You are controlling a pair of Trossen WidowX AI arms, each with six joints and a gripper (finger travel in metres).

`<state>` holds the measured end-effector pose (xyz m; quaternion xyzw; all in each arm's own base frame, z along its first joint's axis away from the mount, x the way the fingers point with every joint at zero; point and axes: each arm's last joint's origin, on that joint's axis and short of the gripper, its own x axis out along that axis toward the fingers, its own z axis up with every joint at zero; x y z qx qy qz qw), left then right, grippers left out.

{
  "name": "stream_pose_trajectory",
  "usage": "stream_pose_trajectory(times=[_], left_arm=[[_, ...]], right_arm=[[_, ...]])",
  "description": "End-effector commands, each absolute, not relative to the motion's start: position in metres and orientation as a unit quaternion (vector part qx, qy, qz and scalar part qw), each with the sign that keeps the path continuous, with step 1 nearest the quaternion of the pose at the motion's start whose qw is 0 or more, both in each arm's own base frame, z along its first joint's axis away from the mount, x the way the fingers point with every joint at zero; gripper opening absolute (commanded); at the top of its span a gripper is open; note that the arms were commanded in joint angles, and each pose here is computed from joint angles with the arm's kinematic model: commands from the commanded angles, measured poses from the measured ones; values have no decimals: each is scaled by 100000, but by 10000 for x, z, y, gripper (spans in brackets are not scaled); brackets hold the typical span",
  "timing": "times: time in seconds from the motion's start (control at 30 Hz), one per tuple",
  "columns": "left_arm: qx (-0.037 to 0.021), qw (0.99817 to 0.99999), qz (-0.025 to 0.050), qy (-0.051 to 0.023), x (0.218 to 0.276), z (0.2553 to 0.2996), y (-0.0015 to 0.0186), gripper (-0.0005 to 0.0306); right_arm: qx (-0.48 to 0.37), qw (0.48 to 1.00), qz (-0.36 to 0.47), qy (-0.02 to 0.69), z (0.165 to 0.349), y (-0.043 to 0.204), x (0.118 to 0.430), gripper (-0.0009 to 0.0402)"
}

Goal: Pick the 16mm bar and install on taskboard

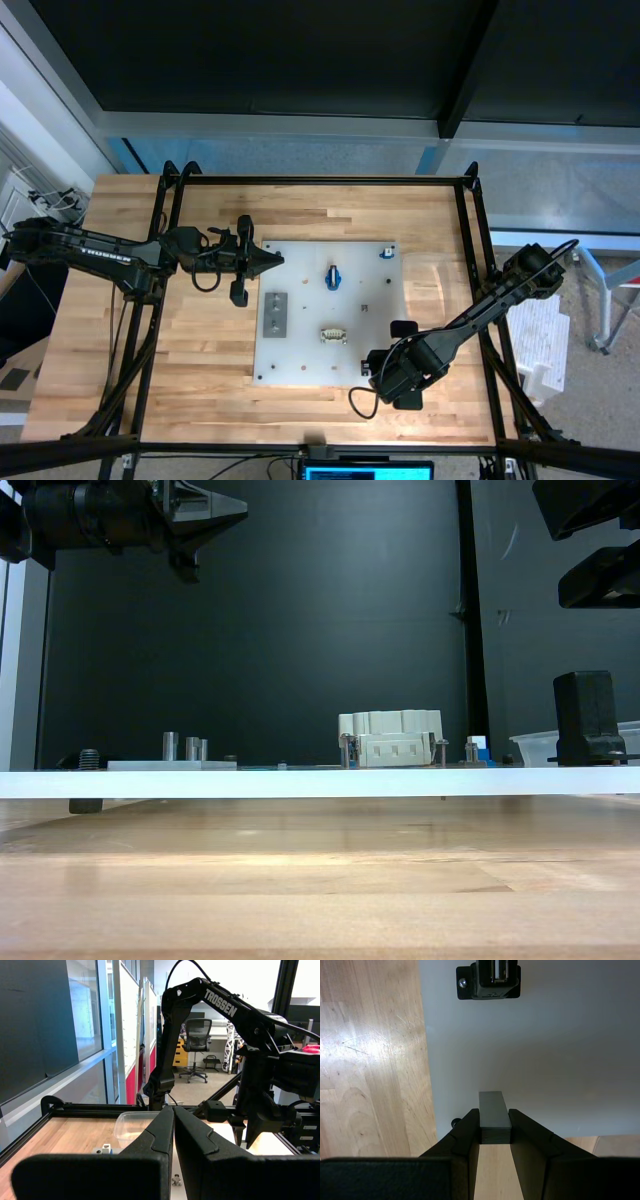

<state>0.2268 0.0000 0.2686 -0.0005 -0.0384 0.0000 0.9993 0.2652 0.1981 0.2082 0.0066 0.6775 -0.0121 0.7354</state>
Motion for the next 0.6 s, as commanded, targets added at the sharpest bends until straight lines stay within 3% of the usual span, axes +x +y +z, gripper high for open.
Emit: stream_pose_trajectory(times=[0.03, 0.6], left_arm=[[-48, 99926, -2, -3842, 2268, 2686, 0, 0], [-48, 99926, -2, -3842, 2268, 2686, 0, 0]], right_arm=[[857, 73582, -988, 67706, 2062, 1986, 2648, 4], [969, 73968, -525, 67287, 1916, 1971, 2627, 4]])
